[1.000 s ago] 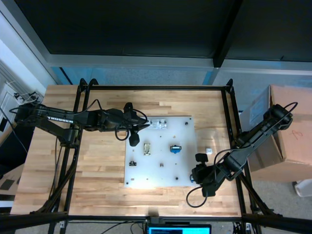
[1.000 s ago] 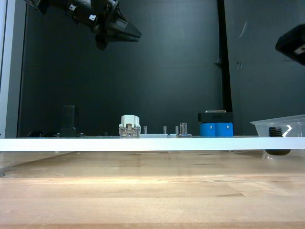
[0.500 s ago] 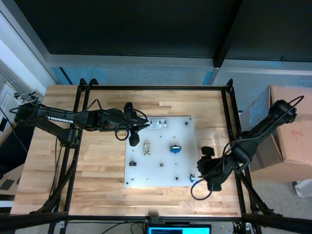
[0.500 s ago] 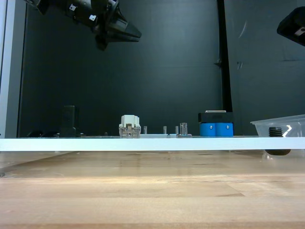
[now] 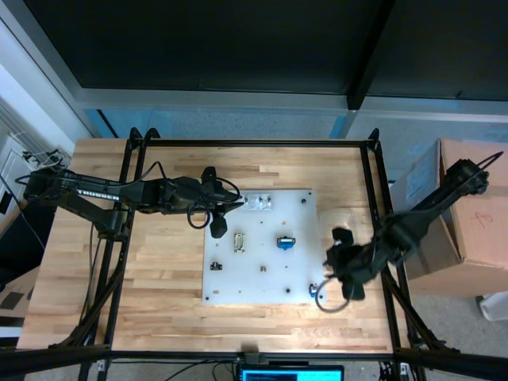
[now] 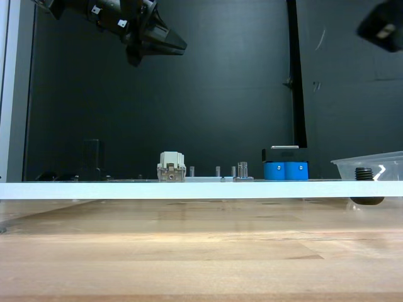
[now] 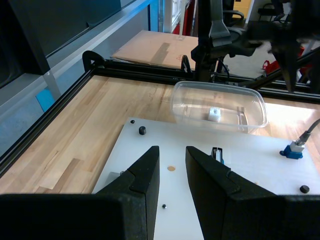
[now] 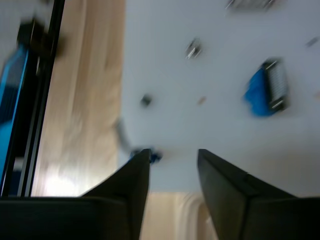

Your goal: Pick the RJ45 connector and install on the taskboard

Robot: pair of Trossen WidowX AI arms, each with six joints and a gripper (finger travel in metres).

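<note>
Right pincer (image 8: 172,152) spread, empty, has risen away from board (image 5: 262,282) near-right corner. RJ45 (image 7: 291,150) sits there, cable trailing; I can't tell if fully in. Left pincer (image 7: 171,148) spread, unmoved over far-left edge.

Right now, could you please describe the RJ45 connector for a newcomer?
On the white task board, go to the near right corner, by the open right gripper; the open left gripper hangs over its left edge. The RJ45 connector stands in a blue seat, alone in trailing a grey cable.

White taskboard (image 5: 262,286), blue mounts (image 6: 285,170), black left gripper (image 7: 171,151) and right gripper (image 8: 173,153), pale wood table (image 5: 163,278).
</note>
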